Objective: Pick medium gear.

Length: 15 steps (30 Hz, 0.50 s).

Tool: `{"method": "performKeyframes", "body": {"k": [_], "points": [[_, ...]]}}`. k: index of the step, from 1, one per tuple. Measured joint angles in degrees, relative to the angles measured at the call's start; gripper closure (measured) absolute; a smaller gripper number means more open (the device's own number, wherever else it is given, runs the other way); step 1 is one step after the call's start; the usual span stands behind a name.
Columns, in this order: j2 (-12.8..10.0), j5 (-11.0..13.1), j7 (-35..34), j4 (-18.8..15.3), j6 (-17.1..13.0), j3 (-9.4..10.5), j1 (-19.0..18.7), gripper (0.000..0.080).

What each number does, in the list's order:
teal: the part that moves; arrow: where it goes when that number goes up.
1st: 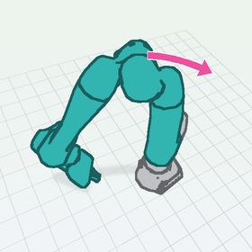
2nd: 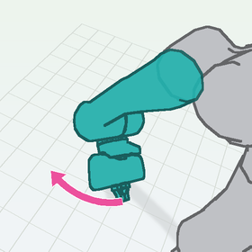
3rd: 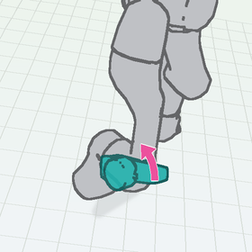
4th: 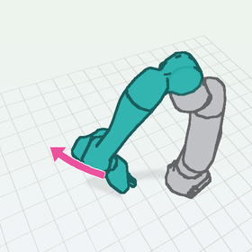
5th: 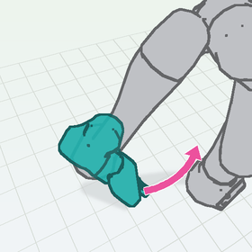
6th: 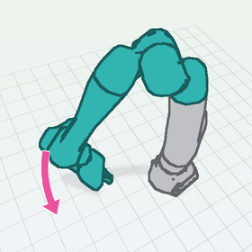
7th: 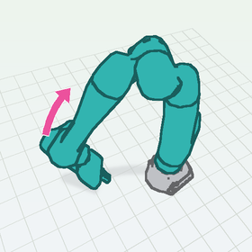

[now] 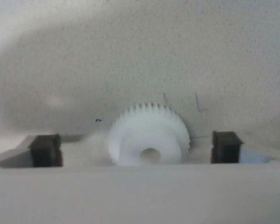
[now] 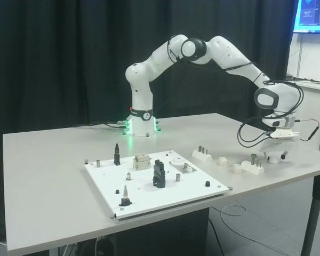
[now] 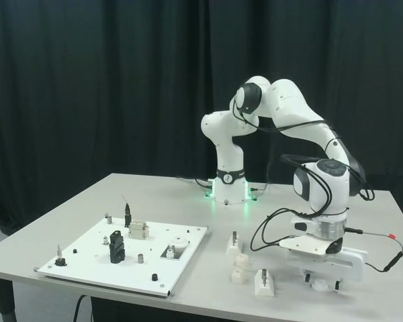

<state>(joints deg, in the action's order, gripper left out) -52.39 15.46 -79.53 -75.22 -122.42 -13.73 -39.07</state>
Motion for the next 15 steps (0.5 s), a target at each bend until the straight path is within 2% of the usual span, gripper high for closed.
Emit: {"method": "performKeyframes", "body": {"k": [1, 2, 6, 7, 12, 13, 15], "points": [[-0.01, 0.0, 0.0, 0.0, 0.0, 0.0, -0.02, 0.0003], [-0.01, 0.0, 0.0, 0.0, 0.0, 0.0, -0.05, 0.0138], [-0.01, 0.0, 0.0, 0.0, 0.0, 0.0, -0.11, 0.0138], [-0.02, 0.0, 0.0, 0.0, 0.0, 0.0, -0.11, 0.0304], [-0.01, 0.0, 0.0, 0.0, -0.01, -0.01, -0.12, 0.0304], [-0.01, 0.0, 0.0, 0.0, -0.02, -0.02, -0.12, 0.0464], [-0.02, 0.0, 0.0, 0.0, -0.05, -0.03, -0.11, 0.0464]]}}
